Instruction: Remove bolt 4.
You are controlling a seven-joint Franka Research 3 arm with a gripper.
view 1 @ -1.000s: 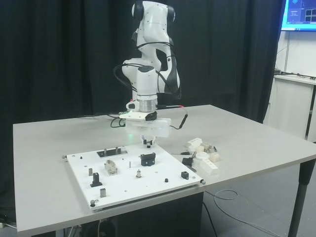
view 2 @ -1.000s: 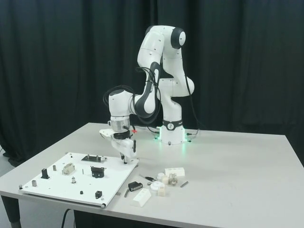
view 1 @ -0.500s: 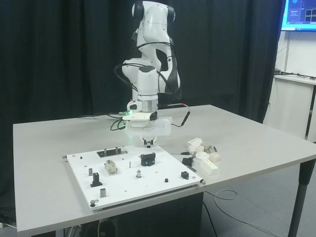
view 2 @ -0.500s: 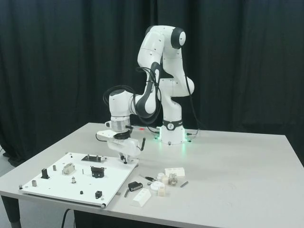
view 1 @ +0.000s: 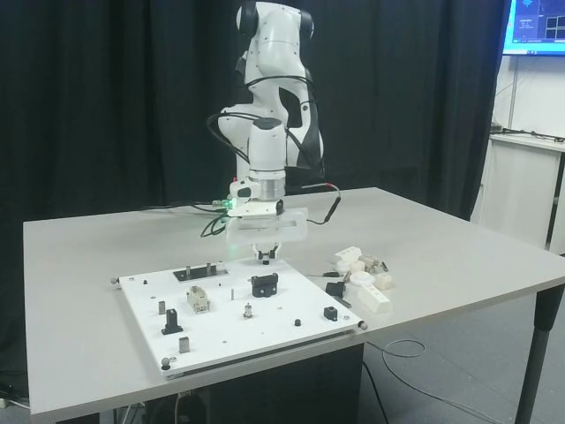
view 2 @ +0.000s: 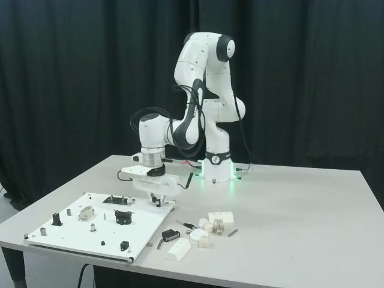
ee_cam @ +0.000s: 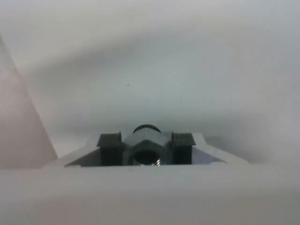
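First room view, going left to right: the white board [view 1: 231, 311] sits on the grey table [view 1: 88, 238] carrying a few small black fixtures [view 1: 172, 325], then the gripper [view 1: 264, 259] hangs low over the board's far edge, and a pile of white parts [view 1: 364, 278] lies just off the board to the right. In the wrist view the fingers [ee_cam: 109, 147] are closed on bolt 4 [ee_cam: 146, 152], one black pad on each side of its hex head, so that's where the bolt is, right at the board's far edge. It's small, metal, stiff and light, I'd guess, and smooth enough to slip, so the flats are the place to grip. There's open table behind and to the right; the black block [view 1: 264, 284] sits near, toward the front.
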